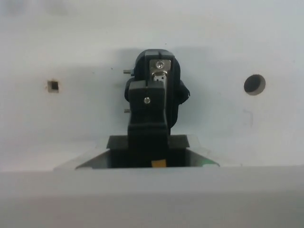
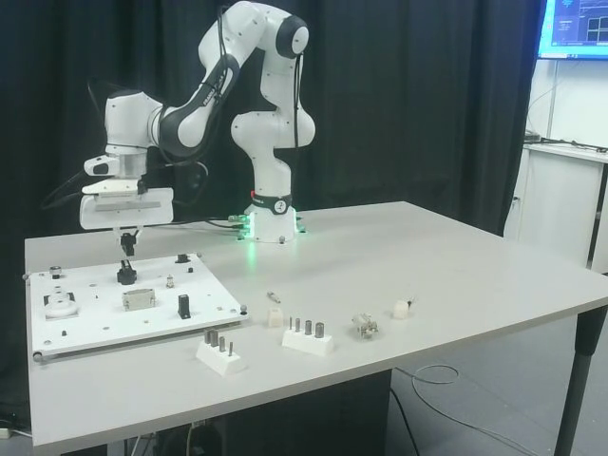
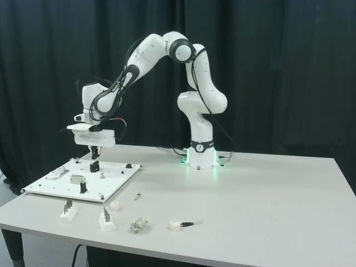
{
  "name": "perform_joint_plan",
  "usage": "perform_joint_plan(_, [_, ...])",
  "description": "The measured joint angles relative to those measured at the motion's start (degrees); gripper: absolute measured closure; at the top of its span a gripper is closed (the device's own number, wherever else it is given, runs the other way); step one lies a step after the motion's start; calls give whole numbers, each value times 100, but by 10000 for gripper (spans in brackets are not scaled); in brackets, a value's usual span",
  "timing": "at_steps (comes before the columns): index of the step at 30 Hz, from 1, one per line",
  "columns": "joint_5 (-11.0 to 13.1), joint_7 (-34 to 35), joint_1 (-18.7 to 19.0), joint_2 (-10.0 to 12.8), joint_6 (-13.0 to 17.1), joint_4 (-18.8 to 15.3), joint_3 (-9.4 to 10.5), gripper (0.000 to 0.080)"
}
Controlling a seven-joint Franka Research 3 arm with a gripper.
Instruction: Insert D-SUB.
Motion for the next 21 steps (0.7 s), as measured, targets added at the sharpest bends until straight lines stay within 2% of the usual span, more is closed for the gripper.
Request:
perform_joint_plan(10, [45,0,0,111,3,30,18,649])
perform_joint_plan(21, [231,0,0,278,3,106,42,649])
